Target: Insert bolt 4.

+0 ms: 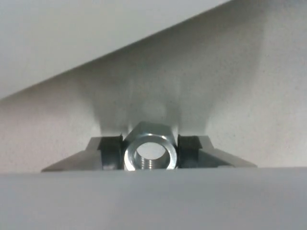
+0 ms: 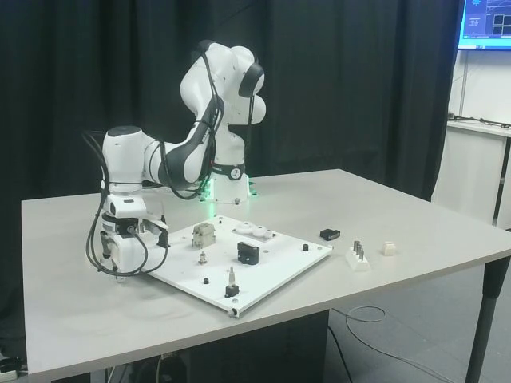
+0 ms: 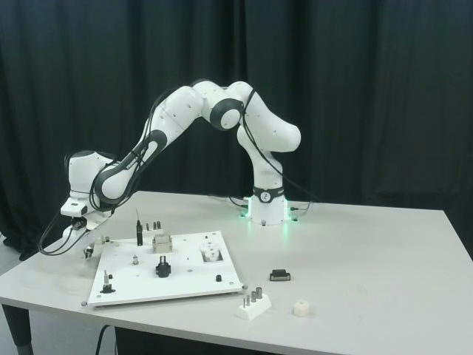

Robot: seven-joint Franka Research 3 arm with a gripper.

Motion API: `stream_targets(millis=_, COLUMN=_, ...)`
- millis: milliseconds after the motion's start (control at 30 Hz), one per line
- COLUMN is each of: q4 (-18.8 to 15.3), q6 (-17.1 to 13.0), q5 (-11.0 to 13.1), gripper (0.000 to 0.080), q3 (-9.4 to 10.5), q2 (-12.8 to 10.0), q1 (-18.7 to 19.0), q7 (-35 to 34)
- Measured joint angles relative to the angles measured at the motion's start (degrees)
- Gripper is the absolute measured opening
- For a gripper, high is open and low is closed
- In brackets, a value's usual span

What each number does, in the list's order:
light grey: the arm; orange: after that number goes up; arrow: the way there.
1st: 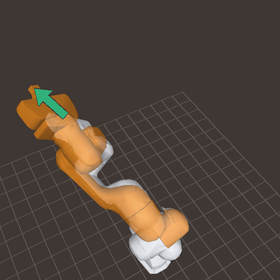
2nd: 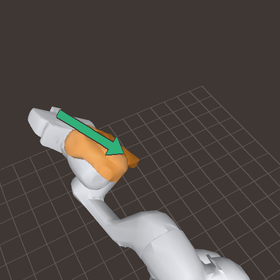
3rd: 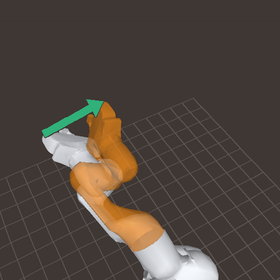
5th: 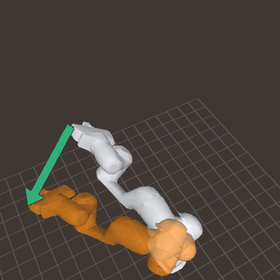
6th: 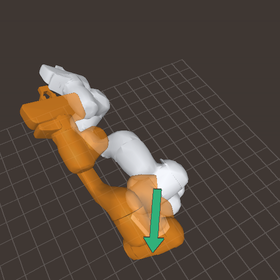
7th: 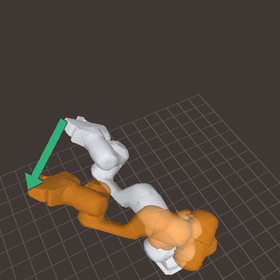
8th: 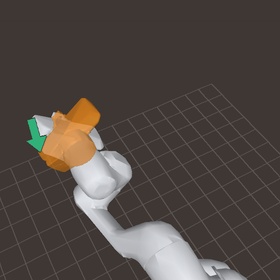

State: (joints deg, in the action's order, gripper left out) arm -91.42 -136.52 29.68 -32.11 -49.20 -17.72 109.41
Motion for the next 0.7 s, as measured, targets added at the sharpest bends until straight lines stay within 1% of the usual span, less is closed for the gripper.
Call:
stream_targets(millis=267, q4=0.0, q6=0.6, q5=0.0, gripper=0.0242, q3=-0.01, q2=0.4, q1=0.0, q7=0.0)
stream_targets(millis=700, q4=0.0, q6=0.8, q5=0.0, gripper=0.024, q3=-0.01, q2=0.4, q1=0.2, q7=0.0)
